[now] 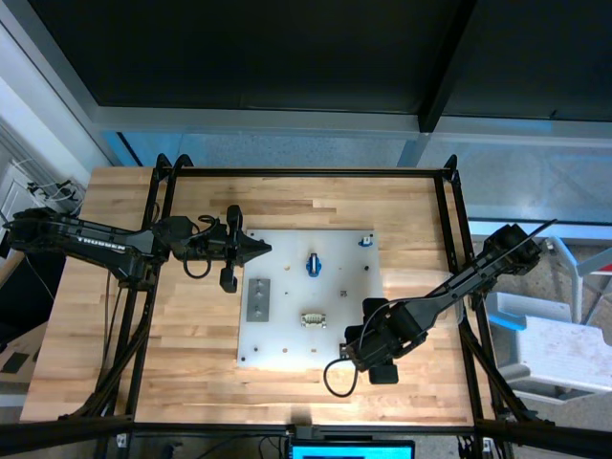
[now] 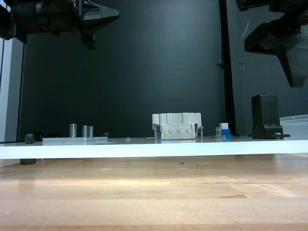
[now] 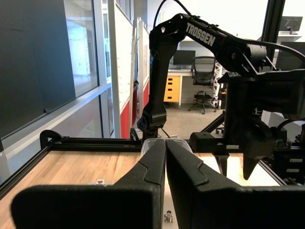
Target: Pick the 16mm bar from the taskboard and place it in the container
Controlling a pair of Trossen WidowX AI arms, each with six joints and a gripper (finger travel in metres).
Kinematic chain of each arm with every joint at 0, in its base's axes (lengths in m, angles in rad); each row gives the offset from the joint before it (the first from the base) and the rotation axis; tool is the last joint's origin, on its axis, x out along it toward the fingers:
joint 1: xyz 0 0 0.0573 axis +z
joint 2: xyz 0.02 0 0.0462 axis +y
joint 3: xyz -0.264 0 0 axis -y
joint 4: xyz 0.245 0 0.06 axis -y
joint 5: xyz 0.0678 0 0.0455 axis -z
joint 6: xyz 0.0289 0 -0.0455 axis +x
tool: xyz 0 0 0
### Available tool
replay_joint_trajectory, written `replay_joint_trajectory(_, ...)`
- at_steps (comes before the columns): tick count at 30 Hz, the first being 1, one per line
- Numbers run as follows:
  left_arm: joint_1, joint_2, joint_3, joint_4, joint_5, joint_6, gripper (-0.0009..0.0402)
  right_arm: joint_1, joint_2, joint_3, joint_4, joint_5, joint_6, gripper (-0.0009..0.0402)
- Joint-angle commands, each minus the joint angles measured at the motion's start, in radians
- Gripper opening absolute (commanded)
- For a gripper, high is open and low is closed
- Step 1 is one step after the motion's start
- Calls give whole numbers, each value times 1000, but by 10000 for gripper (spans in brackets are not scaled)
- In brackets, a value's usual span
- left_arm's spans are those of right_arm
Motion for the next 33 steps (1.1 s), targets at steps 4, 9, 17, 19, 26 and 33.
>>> replay_joint_trajectory(4,0,0,0,0,0,0,0,9,0,-21,18,0,-1,213)
replay_joint_trajectory(9,0,0,0,0,0,0,0,17,-1,-56,45,-9,0,213)
replay_joint_trajectory(17,0,0,0,0,0,0,0,22,-1,-87,71,-18,9,213)
replay_joint_trajectory(19,0,0,0,0,0,0,0,23,-1,-97,75,-18,18,213)
replay_joint_trajectory(26,0,0,0,0,0,0,0,25,-1,-140,125,-18,24,212)
replay_joint_trajectory(33,0,0,0,0,0,0,0,25,-1,-160,137,-17,25,212)
